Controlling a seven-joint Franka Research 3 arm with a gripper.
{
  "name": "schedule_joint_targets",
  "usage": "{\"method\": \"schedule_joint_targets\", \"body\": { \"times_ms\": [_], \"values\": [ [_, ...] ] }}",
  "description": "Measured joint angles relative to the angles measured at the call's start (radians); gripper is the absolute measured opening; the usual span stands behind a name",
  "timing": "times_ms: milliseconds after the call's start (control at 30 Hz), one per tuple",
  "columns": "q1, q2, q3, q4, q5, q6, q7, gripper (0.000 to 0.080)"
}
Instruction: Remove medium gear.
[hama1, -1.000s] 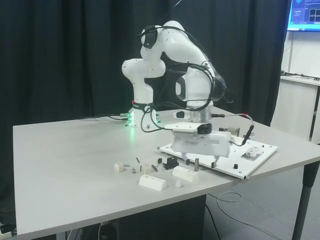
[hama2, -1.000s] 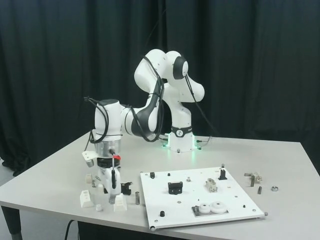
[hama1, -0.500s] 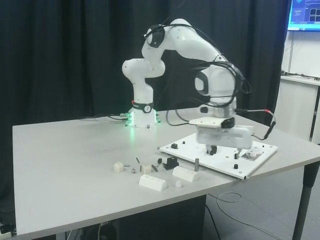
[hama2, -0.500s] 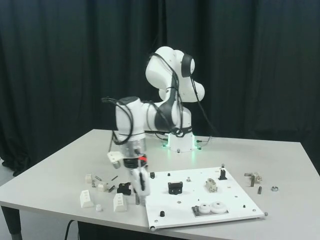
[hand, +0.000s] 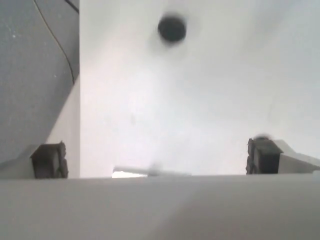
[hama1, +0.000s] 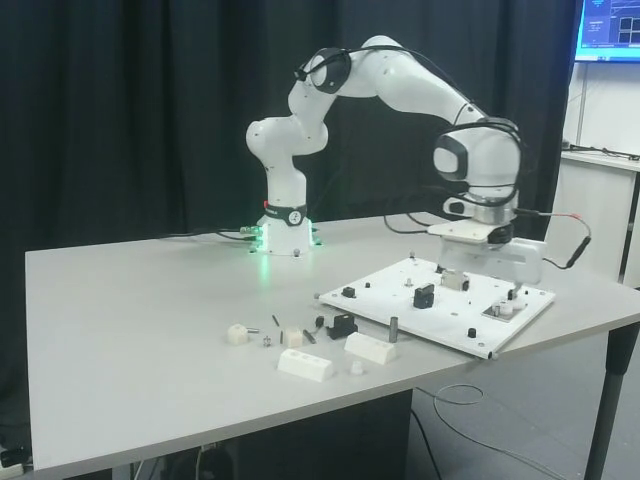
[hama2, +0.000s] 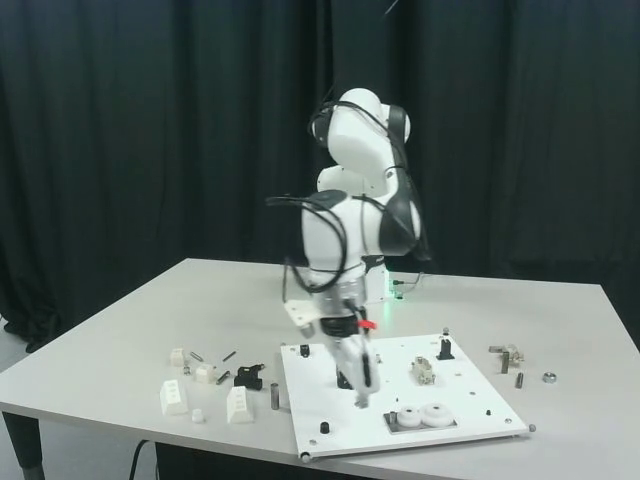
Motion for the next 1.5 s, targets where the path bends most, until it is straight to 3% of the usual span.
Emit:
{"method": "schedule_joint_targets", "body": {
  "times_ms": [267,567,833,1500],
  "values": [
    [0.079,0.000,-0.019,-0.013,-0.003,-0.003,0.087,0.0800],
    [0.162,0.000,-0.064,-0.042,-0.003,0.003,0.140,0.0800],
    [0.222,0.002,-0.105,-0.073,-0.003,0.038,0.156,0.0800],
    [0.272,0.020,-0.138,-0.117,-0.005,0.111,0.161,0.0800]
  ]
}}
